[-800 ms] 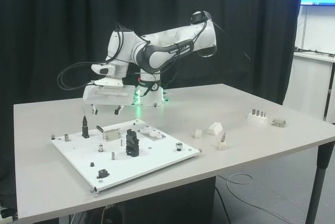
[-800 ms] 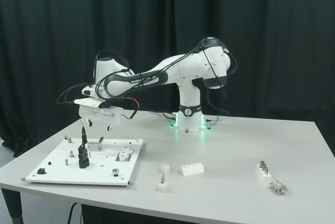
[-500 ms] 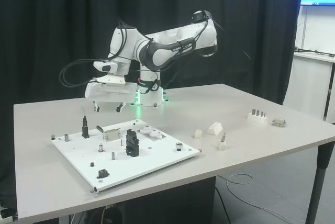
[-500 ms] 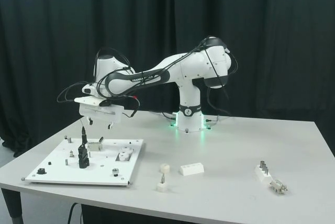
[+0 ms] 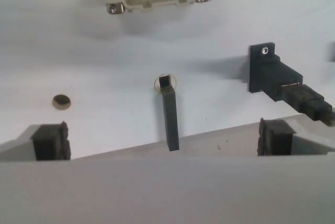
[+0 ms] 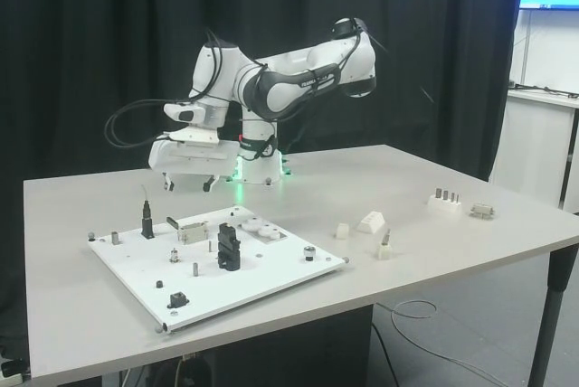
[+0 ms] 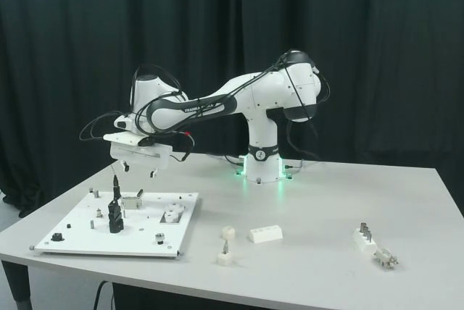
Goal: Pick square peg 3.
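We hover w/ open, empty gripper (image 5: 162, 145) right over the black square peg (image 5: 170, 116), standing upright in its white board (image 5: 104, 51), lined up to grab.

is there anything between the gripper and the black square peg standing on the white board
No. In the first room view the gripper hangs above the black square peg on the white board, apart from it, with only bare air between them.

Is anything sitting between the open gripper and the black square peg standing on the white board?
Nothing visible does. The gripper hangs open above the black square peg, with only air between them. The black block stands off to one side.
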You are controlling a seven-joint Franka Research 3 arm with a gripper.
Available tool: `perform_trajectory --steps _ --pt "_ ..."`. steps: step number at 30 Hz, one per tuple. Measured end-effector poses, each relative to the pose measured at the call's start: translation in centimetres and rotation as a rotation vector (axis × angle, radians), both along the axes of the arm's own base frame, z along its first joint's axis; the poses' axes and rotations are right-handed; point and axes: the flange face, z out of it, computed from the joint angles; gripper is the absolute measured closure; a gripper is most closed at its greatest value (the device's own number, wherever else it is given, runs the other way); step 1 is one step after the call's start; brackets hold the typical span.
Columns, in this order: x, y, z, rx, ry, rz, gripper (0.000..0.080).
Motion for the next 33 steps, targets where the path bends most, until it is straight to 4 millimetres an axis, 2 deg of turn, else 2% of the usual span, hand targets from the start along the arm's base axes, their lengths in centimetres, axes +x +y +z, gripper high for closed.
perform_trajectory --steps 11,20,33 --pt "-0.3 0.1 0.4 0.015 0.010 -0.008 0.0003" --pt "-1.8 -0.6 0.3 0.027 0.020 -0.039 0.0003" --pt "-4.3 -2.3 -1.9 0.093 -0.002 -0.036 0.0003"
